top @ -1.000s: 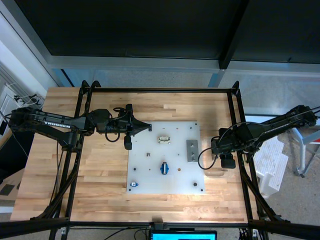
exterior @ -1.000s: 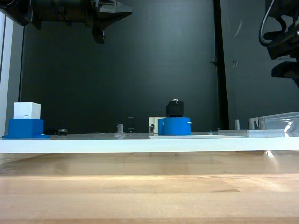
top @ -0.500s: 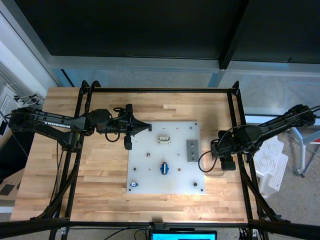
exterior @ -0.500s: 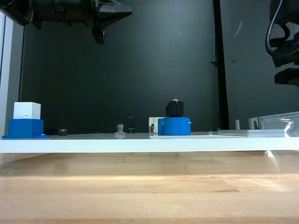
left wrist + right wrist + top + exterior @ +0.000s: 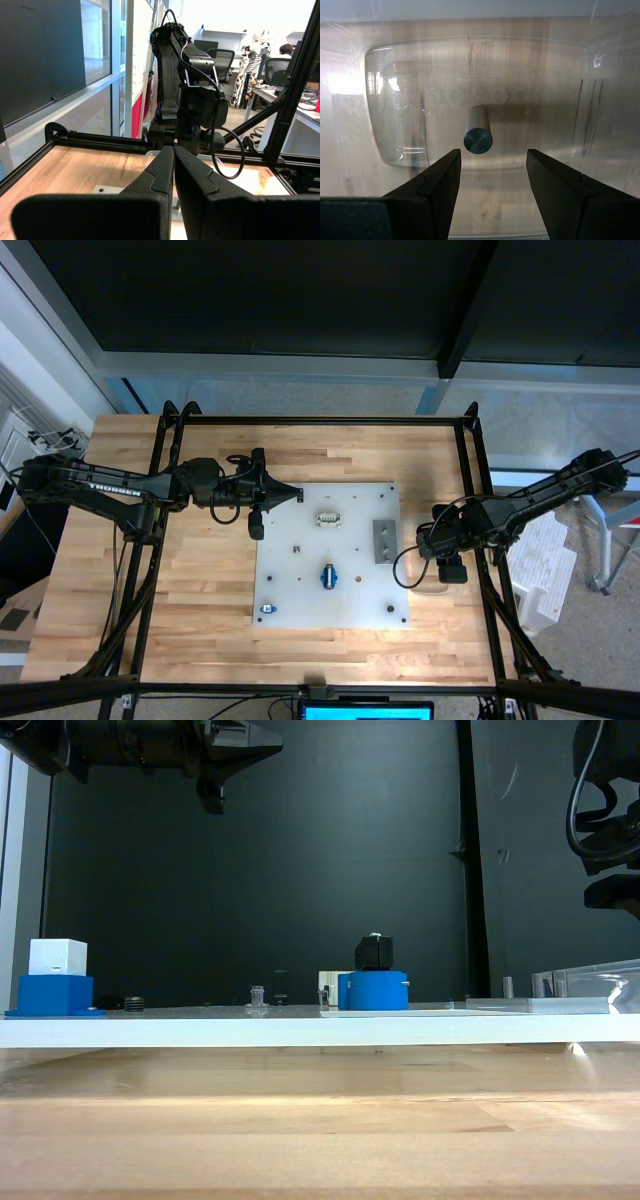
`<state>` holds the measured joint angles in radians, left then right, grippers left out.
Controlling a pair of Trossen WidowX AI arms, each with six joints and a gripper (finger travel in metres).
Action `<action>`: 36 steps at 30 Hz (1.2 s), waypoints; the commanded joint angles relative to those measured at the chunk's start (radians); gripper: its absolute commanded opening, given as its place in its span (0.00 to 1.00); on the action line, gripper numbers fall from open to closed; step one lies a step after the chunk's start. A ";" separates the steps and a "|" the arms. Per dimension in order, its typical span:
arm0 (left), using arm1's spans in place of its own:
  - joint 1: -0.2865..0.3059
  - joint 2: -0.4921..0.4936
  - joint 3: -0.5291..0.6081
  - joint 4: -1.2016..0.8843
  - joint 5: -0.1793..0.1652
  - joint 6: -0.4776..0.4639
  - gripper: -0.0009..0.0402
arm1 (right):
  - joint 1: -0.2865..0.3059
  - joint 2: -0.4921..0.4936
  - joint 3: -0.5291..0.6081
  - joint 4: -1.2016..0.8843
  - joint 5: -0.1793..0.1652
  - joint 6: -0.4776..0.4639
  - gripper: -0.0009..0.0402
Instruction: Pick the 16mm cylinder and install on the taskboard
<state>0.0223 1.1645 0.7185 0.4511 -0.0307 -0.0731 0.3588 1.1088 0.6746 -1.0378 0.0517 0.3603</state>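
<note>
Reaching in from the left edge of the counter [image 5: 200, 630], the left pincer [image 5: 296, 494] is held high over the far left corner of the taskboard [image 5: 300, 600], its fingers pressed together with nothing between them. It is judged to be parked there so that the board is left free. On the taskboard a beige connector [image 5: 326, 518], a blue fitting [image 5: 328, 577] and a grey metal block [image 5: 385, 540] are mounted. Just past the board's right edge, the right pincer [image 5: 493, 159] is pointed down into a clear plastic tray [image 5: 385, 100], its fingers spread apart and empty. The 16mm cylinder [image 5: 478, 131] is seen on the tray floor, untouched, its end face turned toward the pincer and roughly centred between the fingertips. The gap is judged wide enough for the peg to be straddled before any closing is attempted.
</note>
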 commanded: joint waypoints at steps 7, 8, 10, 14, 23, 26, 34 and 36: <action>0.000 0.000 0.000 0.000 0.000 0.000 0.02 | 0.009 0.000 -0.021 0.015 -0.004 0.000 0.46; 0.000 0.000 0.000 0.000 0.000 0.000 0.02 | 0.010 0.000 -0.022 0.017 -0.004 0.000 0.46; 0.000 0.000 0.000 0.000 0.000 0.000 0.02 | 0.012 0.000 -0.022 0.020 -0.004 -0.001 0.46; 0.000 0.000 0.000 0.000 0.000 0.000 0.02 | 0.014 0.000 -0.026 0.034 -0.004 0.000 0.46; 0.000 0.000 0.000 0.000 0.000 0.000 0.02 | 0.021 0.000 -0.034 0.059 -0.001 0.002 0.46; 0.000 0.000 0.000 0.000 0.000 0.000 0.02 | 0.023 0.000 -0.039 0.067 0.000 0.002 0.46; 0.000 0.000 0.000 0.000 0.000 0.000 0.02 | 0.026 0.000 -0.041 0.070 0.000 0.002 0.46; 0.000 0.000 0.000 0.000 0.000 0.000 0.02 | 0.026 0.000 -0.042 0.069 0.000 0.002 0.46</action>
<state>0.0223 1.1645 0.7185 0.4507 -0.0307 -0.0731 0.3843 1.1091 0.6334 -0.9676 0.0513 0.3614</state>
